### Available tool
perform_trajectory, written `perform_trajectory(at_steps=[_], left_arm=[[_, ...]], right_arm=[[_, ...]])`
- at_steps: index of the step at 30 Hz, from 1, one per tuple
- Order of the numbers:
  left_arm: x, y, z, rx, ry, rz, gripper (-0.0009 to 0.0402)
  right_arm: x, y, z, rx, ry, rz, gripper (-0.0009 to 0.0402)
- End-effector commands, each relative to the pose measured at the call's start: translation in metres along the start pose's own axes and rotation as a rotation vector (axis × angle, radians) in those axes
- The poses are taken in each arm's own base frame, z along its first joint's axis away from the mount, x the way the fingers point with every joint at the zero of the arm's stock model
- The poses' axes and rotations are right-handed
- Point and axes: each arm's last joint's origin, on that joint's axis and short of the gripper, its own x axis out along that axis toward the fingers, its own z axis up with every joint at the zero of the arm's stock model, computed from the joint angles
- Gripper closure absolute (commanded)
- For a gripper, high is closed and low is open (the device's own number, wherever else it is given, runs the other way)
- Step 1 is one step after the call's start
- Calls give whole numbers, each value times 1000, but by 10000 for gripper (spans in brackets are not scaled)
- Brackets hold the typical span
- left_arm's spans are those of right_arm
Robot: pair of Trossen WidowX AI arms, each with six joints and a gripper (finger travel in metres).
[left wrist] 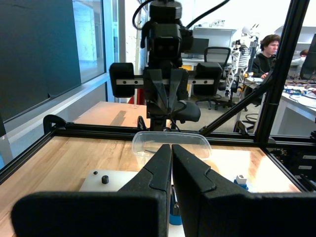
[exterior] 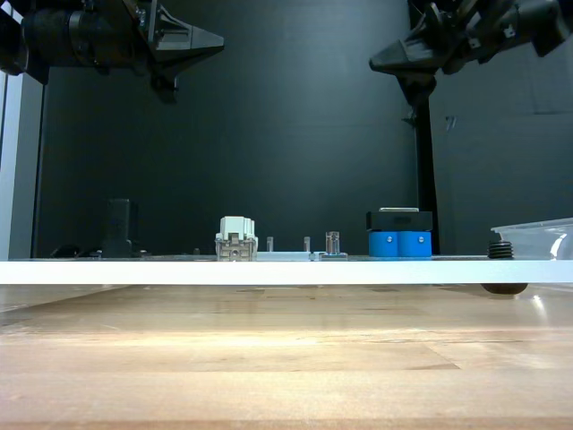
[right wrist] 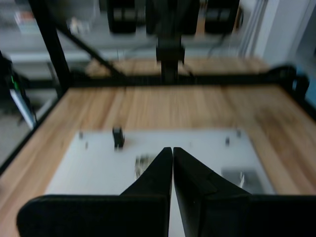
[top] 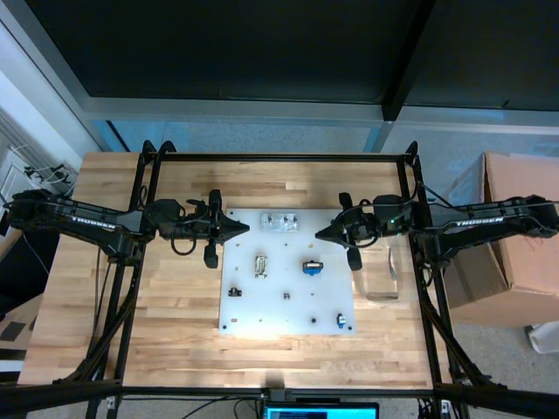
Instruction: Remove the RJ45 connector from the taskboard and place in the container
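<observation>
High view: closed, empty left gripper (top: 245, 229) and right gripper (top: 319, 234) above taskboard (top: 288, 316) side edges; RJ45 connector unidentifiable.

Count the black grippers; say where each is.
2. The left gripper, shut, high above the white taskboard's far-left part; right gripper, shut, above its far-right part. Both empty; I cannot pick out the RJ45 connector.

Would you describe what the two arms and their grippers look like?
Both arms are black, with white TROSSEN lettering along the left arm and right arm. The left gripper, over the board's left edge, and right gripper, over its right edge, end in black wedge-shaped fingers, shut. A black cable loops by the left wrist.
</observation>
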Motion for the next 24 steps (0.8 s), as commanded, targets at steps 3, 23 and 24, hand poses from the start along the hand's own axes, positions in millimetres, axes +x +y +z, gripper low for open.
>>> perform_trajectory(at_steps=[3,23,24], left_arm=[[0,0,0,0,0,0,393],[0,0,0,0,0,0,393],[0,0,0,0,0,0,393]], right_arm=[[-1,-14,-7,25,-164,-29,392],[-2,-19,-24,68,-243,-41,393],[-2,-19,-24,68,-244,-41,393]])
